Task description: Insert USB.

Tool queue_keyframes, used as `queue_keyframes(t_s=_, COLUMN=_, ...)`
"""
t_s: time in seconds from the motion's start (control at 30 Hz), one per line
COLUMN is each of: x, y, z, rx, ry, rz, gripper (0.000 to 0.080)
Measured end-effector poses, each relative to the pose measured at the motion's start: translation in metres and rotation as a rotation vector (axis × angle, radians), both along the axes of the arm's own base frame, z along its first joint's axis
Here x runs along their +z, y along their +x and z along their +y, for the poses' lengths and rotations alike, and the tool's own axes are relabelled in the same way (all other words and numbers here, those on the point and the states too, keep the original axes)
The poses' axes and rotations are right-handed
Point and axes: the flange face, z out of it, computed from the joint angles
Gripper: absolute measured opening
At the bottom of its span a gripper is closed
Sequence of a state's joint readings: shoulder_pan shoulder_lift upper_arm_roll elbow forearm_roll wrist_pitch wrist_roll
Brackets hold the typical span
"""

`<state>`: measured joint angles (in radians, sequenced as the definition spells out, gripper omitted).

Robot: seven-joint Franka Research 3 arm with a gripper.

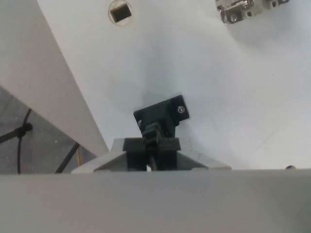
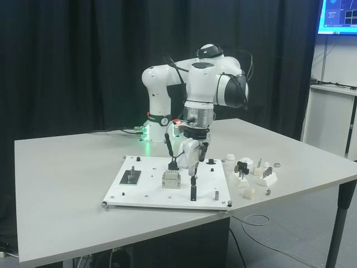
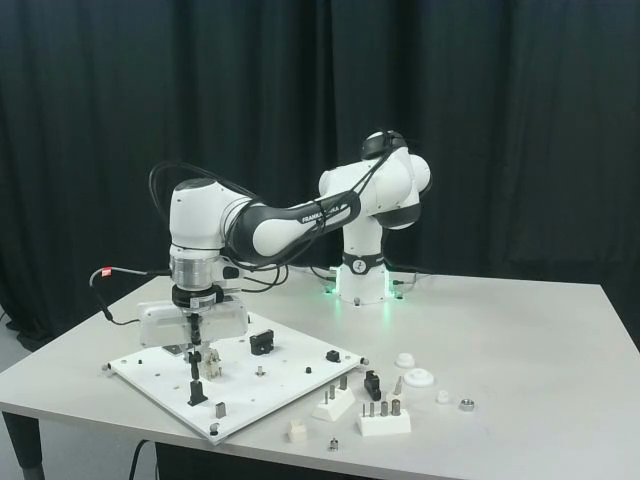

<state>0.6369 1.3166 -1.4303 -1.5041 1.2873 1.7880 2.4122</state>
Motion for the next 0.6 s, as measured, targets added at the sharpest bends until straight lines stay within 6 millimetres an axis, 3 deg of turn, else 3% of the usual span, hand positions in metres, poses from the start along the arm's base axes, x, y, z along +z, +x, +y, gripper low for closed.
queue_keyframes(t_s=0.6, x=-0.0028, y=0.0025, z=0.0041, rx=0.013, ry=-0.007, rz=-0.009, gripper=0.0048)
